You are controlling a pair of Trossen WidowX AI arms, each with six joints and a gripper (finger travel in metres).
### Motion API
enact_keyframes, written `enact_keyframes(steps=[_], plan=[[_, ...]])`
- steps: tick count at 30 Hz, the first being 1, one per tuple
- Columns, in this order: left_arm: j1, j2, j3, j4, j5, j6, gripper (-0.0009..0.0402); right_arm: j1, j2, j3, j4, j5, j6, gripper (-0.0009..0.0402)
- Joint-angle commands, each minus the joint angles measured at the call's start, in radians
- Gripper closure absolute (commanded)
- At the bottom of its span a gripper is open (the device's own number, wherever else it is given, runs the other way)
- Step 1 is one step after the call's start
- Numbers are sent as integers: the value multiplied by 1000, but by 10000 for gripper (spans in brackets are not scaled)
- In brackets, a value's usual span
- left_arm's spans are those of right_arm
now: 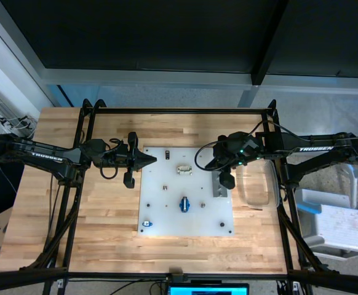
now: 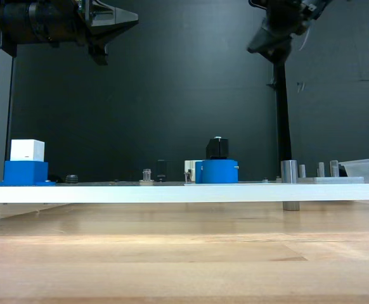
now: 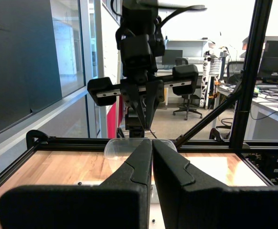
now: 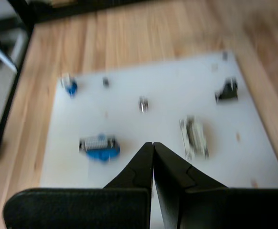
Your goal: Pick the 16mm cylinder and place it in the container
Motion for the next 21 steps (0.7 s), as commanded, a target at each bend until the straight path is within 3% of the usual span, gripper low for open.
enact_keyframes(steps=[1, 7, 12, 18, 21], plan=[[0, 0, 0, 0, 0, 0, 393, 10, 34, 61, -132, 2, -4, 393], [0, 0, 0, 0, 0, 0, 393, 37, 99, 174, -304, 2, -45, 393], [0, 0, 0, 0, 0, 0, 393, 94, 181, 255, -412, 11, -96, 393], [0, 0, 0, 0, 0, 0, 393, 153, 250, 282, -431, 12, -123, 393], [0, 0, 0, 0, 0, 0, 393, 179, 280, 287, -439, 51, -129, 393]])
